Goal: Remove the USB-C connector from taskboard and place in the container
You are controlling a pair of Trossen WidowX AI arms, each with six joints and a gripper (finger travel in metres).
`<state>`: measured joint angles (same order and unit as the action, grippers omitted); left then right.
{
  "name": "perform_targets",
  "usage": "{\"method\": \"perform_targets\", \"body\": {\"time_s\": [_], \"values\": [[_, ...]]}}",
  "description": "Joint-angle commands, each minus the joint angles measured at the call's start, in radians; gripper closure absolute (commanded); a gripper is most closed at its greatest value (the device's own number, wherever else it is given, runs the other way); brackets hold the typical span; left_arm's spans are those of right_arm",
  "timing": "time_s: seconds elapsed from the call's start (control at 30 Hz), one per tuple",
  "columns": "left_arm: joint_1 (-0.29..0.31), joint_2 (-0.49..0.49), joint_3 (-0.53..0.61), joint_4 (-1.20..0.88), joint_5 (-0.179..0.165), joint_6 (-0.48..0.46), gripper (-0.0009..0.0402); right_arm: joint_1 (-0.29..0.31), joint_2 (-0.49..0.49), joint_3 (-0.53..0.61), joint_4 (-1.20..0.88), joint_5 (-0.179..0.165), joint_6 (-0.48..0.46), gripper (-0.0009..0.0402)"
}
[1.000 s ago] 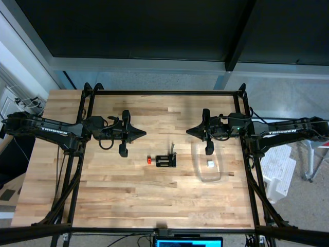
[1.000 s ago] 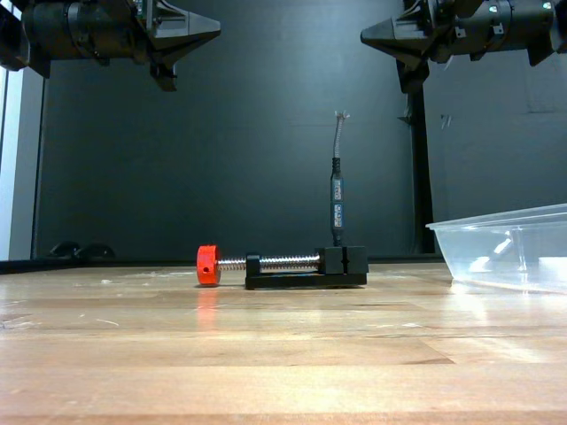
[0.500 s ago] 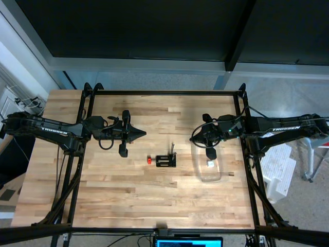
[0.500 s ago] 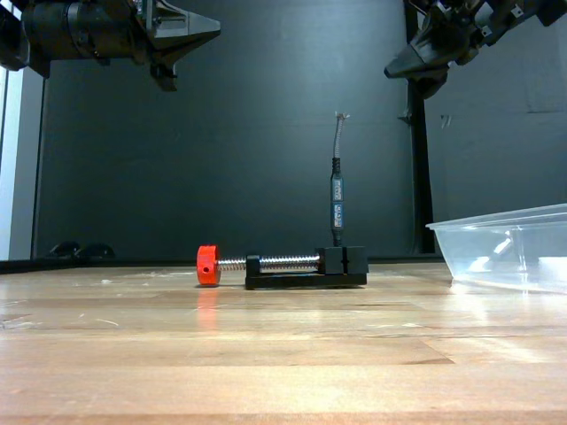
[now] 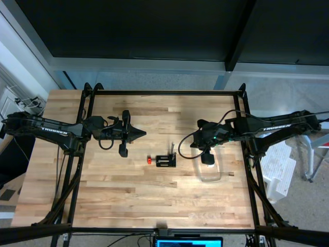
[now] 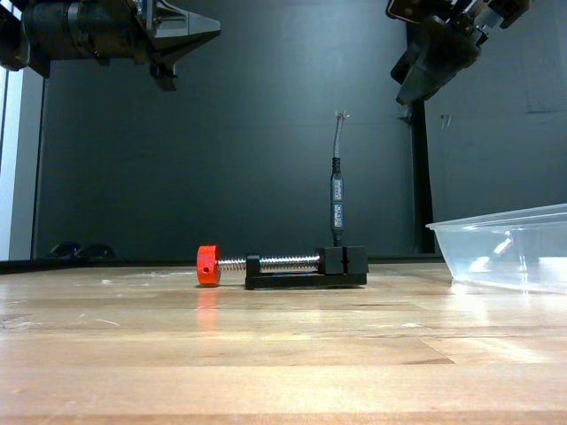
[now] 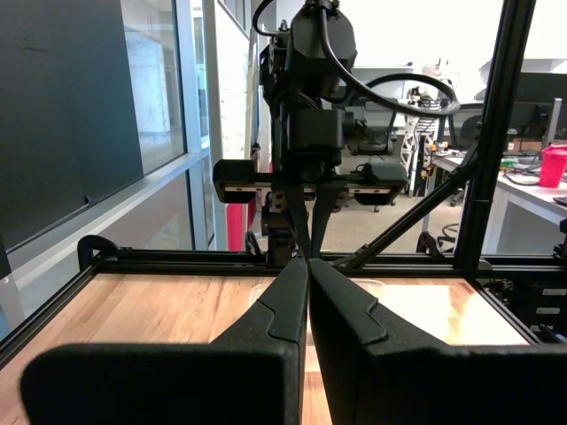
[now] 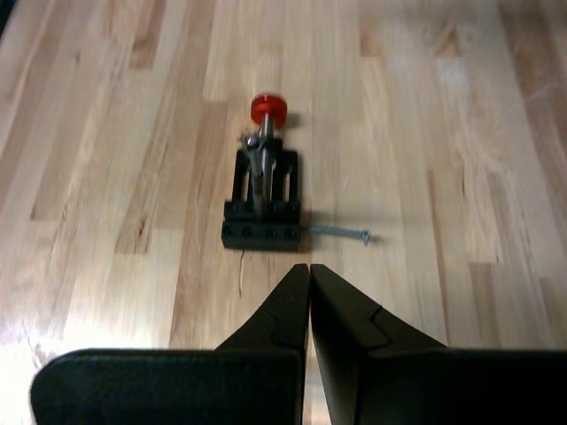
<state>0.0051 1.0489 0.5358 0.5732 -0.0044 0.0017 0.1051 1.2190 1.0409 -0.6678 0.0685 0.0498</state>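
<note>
The plug (image 6: 337,197), a slim dark stick with a thin grey tail on top, stands upright in the black clamp block (image 6: 306,266). It is below and ahead of the right gripper (image 6: 409,94), which is tilted down towards it with its fingers pressed together. The left gripper (image 5: 142,134), also closed, hangs high and well apart. The clear tray (image 6: 500,232) lies to the right of the block.

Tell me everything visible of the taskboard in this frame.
The taskboard is a small black vise-like block lying flat on the wooden table, its silvery threaded screw ending in a red-orange knob. The USB-C connector stands upright in the opposite end. Nothing else touches it: the right end effector hovers shut, high above and to its right, pointing at it; the left end effector hangs shut, high to its left.
</note>
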Motion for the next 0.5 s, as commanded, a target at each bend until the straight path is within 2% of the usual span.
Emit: {"method": "perform_targets", "body": {"time_s": [0.03,0.5], "values": [[0.000,0.000,0.000,0.000,0.000,0.000,0.0393,0.002,0.041,0.034,-0.047,0.021,0.010,0.0389],[0.000,0.000,0.000,0.000,0.000,0.000,0.0393,0.014,0.214,0.152,-0.102,0.026,0.028,0.0278]]}}
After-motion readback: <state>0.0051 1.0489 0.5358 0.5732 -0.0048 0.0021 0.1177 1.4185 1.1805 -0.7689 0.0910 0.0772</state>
